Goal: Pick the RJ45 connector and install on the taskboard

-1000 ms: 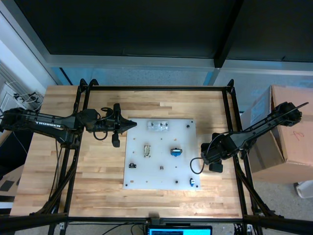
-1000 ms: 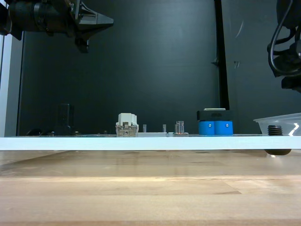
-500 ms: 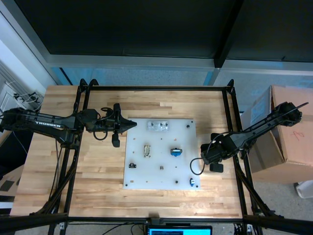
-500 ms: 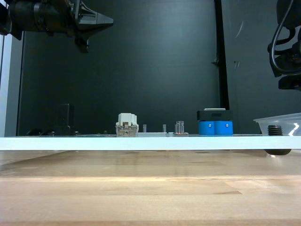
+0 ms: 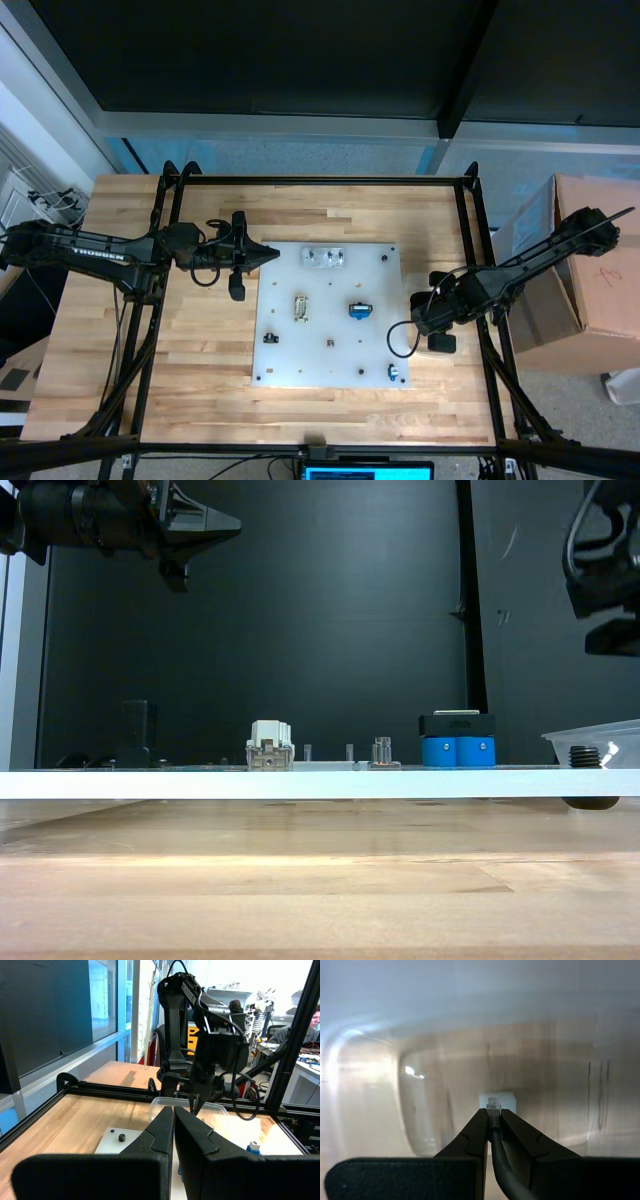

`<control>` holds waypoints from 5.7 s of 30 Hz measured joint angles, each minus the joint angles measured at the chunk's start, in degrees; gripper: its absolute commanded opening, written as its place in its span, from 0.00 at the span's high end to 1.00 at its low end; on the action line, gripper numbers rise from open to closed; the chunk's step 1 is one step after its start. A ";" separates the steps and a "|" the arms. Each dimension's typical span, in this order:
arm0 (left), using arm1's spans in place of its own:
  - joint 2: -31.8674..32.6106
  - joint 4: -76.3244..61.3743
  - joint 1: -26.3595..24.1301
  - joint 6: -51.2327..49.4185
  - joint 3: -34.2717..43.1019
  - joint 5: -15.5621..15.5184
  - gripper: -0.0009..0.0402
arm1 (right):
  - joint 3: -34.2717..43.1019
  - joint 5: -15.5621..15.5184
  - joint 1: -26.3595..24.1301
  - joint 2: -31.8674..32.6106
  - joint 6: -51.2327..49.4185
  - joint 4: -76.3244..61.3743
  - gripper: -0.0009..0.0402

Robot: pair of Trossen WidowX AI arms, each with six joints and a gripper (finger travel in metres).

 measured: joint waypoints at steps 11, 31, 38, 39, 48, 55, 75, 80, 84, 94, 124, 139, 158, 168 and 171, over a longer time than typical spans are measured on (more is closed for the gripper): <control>0.00 0.00 -0.02 0.00 0.00 -0.02 0.98 | 8.81 0.09 2.71 1.29 0.22 -1.66 0.98; 0.00 0.02 0.00 0.00 0.00 -0.02 0.98 | 31.23 0.09 13.07 22.71 1.68 -3.61 0.98; 0.00 0.00 -0.02 0.00 0.00 -0.02 0.98 | 40.33 -0.04 13.88 28.46 1.66 -8.39 0.98; 0.00 0.00 -0.02 0.00 0.02 -0.02 0.98 | 41.35 -0.04 13.90 29.03 1.66 -8.94 0.98; 0.00 0.00 -0.02 0.00 0.00 0.00 0.98 | 43.10 -0.33 14.05 31.30 1.64 -9.40 0.98; 0.00 0.02 -0.02 0.00 0.02 0.00 0.98 | 40.72 -0.35 14.05 32.15 1.14 -8.17 0.98; 0.00 0.00 -0.02 0.00 0.00 0.00 0.98 | 33.00 -0.50 13.11 31.85 1.27 -0.15 0.98; 0.00 0.00 -0.02 0.00 0.02 0.00 0.98 | 32.57 -0.52 12.83 31.87 1.29 0.33 0.98; 0.00 0.00 -0.02 0.00 0.00 0.00 0.98 | 32.35 -0.52 12.76 31.91 1.29 0.44 0.98; 0.00 0.00 -0.02 0.00 0.00 0.00 0.98 | 32.15 -0.50 12.63 31.95 1.31 0.46 0.98; 0.00 0.00 -0.02 0.00 0.02 0.00 0.98 | 32.87 -1.38 12.48 32.00 1.62 -0.31 0.98; 0.00 0.02 -0.02 0.00 0.00 0.00 0.98 | 41.40 -1.57 12.48 31.30 1.70 -8.72 0.98; -0.02 0.04 -0.02 0.00 0.00 0.00 0.98 | 39.80 -1.55 11.54 28.74 0.15 -7.45 0.98; -0.02 0.00 -0.02 0.00 0.02 0.00 0.98 | 37.13 -1.92 9.94 27.89 -0.68 -4.98 0.98; 0.00 0.00 -0.02 0.00 0.02 0.00 0.98 | 36.70 -1.88 9.86 27.96 -0.68 -4.61 0.98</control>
